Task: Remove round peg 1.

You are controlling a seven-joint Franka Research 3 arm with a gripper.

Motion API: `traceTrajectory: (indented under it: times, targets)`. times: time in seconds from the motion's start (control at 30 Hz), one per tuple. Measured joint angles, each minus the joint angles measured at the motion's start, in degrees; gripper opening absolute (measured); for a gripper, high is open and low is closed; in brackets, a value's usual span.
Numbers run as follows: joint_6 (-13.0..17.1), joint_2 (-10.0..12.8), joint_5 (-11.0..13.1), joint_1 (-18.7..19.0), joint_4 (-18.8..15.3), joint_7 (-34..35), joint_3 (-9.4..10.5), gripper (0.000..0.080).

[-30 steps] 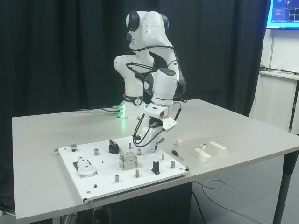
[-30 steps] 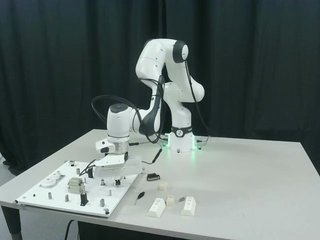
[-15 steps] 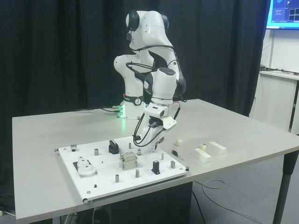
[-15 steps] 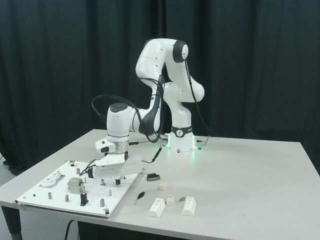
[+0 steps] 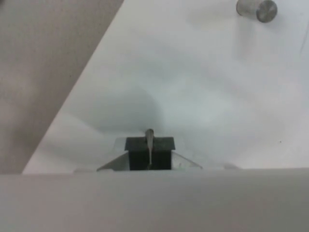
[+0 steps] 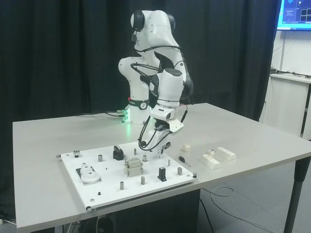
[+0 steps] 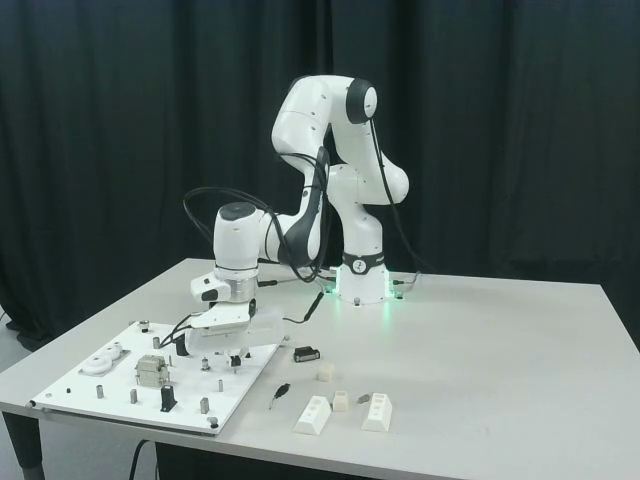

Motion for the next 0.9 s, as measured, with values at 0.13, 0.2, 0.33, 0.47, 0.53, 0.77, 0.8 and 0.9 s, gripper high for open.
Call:
traceTrajectory:
  times: [0.13,0.2,0.33,0.47,0.53,0.77,0.8,0.9]
  targets:
    - [-0.2,-0.5,0.1,0.0,-0.2,0.0,-0.01,0.0017]
    - [-0.4,-0.7,0.1,0.0,-0.2,0.0,-0.01,0.0017]
    - [-1.1,-1.5,0.1,0.0,-0.2,0.0,-0.01,0.0017]
    - [-2.3,-2.6,0.1,0.1,-0.3,0.0,-0.1,0.0017]
    - [-2.9,-3.2,0.1,0.1,-0.3,0.0,-0.16,0.0017]
    - [-4.9,-5.1,0.1,0.1,-0.5,0.0,-0.18,0.0015]
    - [-5.0,-5.3,0.1,0.1,-0.6,0.0,-0.19,0.0015]
    - [-5.3,-5.8,0.1,0.1,-0.8,0.1,-0.2,0.0015]
